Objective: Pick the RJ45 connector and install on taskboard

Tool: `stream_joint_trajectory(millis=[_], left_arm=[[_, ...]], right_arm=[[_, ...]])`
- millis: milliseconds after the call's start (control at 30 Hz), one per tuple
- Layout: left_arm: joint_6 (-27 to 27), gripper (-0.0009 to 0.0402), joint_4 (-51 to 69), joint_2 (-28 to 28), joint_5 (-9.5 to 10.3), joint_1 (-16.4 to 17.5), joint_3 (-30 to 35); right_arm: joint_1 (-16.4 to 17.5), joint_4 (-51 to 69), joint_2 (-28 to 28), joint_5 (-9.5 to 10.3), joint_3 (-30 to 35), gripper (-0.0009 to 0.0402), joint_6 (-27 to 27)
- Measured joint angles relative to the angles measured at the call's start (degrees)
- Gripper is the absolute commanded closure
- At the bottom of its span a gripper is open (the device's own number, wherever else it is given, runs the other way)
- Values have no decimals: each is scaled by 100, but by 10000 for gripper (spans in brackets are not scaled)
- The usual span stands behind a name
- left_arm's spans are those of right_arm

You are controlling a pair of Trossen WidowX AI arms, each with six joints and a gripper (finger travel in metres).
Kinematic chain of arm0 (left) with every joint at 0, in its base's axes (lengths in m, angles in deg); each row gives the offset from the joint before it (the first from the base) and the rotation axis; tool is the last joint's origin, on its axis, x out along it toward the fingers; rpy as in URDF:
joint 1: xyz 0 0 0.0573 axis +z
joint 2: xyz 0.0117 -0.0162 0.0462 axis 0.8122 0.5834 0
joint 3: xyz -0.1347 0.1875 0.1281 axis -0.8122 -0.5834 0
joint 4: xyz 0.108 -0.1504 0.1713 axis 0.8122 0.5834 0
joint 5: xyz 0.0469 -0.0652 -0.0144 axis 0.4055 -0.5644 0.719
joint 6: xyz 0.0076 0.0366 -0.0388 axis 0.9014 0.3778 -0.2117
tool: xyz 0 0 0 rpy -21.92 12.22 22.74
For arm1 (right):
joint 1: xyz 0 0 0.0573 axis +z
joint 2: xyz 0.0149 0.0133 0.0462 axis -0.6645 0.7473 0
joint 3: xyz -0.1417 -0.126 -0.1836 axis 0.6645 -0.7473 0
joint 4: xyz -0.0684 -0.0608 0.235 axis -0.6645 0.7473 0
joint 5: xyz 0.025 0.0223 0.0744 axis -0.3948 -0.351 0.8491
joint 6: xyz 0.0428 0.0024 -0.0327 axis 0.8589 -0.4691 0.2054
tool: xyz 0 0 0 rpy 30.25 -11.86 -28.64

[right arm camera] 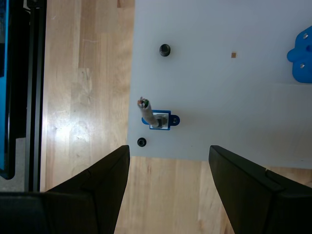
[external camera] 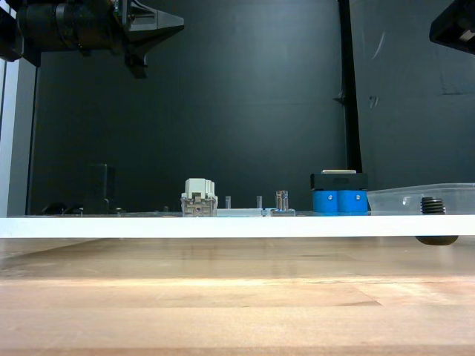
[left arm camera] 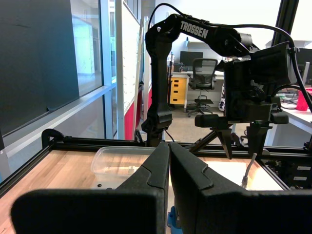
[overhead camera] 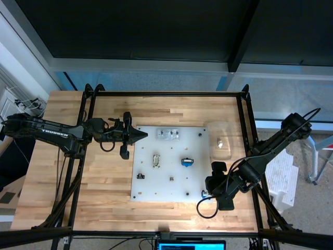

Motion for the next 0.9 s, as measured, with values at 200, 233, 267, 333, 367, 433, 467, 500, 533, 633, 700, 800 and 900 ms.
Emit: stream_joint_trajectory(millis=[200, 233, 267, 333, 367, 433, 467, 500, 533, 633, 700, 800, 900], left_arm=[[0, 393, -2, 0, 2, 0, 2], [0, 393, 0, 0, 0, 0, 2], [0, 393, 0, 0, 2, 0, 0], [2, 393, 0, 0, 2, 0, 0], [0, 393, 0, 0, 2, 0, 2], [0, 393, 0, 0, 2, 0, 2], [0, 393, -2, 0, 0, 0, 0], [0, 393, 0, 0, 0, 0, 2], [0, 393, 0, 0, 0, 0, 2], [0, 393, 0, 0, 2, 0, 2], [0, 393, 0, 0, 0, 0, 2], [0, 393, 0, 0, 2, 0, 2], [0, 393, 0, 0, 2, 0, 0]], right_arm=[[2, 0, -59, 4, 0, 183, 0], [0, 0, -111, 2, 0, 187, -2], [-4, 0, -181, 4, 0, 192, -11], [-33, 4, -326, 2, 2, 203, -37], [-59, 9, -393, 2, 2, 209, -50], [-138, 55, -503, 2, 2, 221, -149], [-181, 98, -560, 0, 2, 226, -190], [-227, 155, -623, -2, 2, 232, -205], [-280, 223, -688, -9, 2, 237, -254], [-450, 424, -883, -57, -7, 254, -446], [-595, 466, -1032, -111, -44, 264, -603], [-876, 450, -1244, -133, -105, 280, -859], [-1220, 442, -1427, -131, -168, 297, -1115]])
